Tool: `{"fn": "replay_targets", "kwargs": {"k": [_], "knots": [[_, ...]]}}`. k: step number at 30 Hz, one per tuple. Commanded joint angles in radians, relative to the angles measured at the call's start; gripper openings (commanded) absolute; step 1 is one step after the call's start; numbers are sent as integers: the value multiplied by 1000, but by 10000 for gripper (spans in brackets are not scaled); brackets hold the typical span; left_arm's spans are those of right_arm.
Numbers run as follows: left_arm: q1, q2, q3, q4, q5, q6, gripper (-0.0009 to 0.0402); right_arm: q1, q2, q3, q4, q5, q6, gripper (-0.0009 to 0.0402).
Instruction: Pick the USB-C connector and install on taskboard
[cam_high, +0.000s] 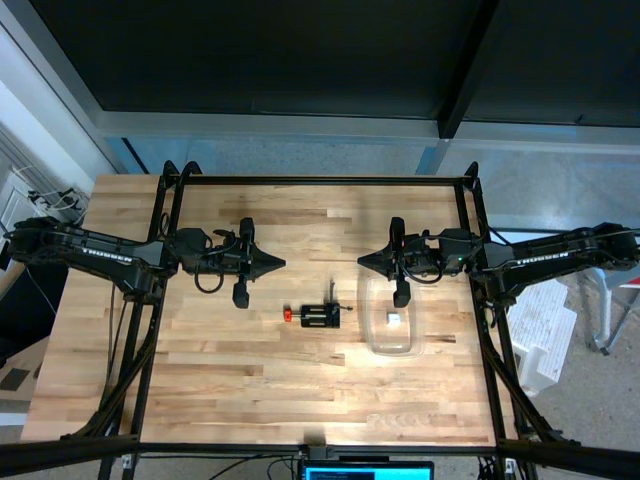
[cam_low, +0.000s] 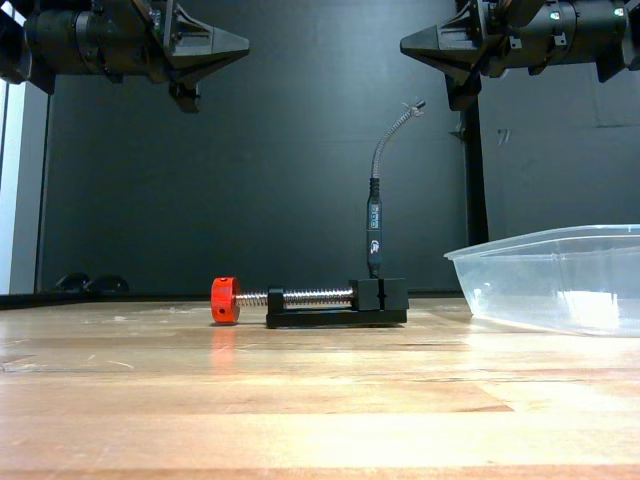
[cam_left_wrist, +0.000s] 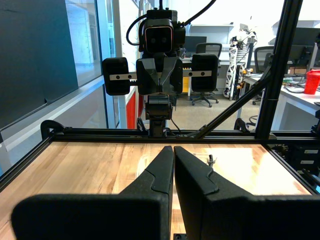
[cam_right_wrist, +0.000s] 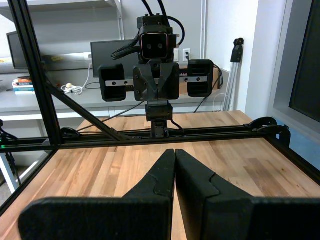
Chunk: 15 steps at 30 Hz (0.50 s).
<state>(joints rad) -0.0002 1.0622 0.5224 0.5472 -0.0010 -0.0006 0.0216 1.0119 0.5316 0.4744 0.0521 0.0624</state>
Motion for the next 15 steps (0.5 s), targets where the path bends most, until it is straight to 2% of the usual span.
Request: {"fn": "replay_targets", "kwargs": {"k": [1, 15], "knots": [[0, 0, 0, 0, 0, 0, 0, 0, 0, 0, -2, 0, 0, 0], [0, 0, 0, 0, 0, 0, 0, 0, 0, 0, -13, 0, 0, 0]]}}
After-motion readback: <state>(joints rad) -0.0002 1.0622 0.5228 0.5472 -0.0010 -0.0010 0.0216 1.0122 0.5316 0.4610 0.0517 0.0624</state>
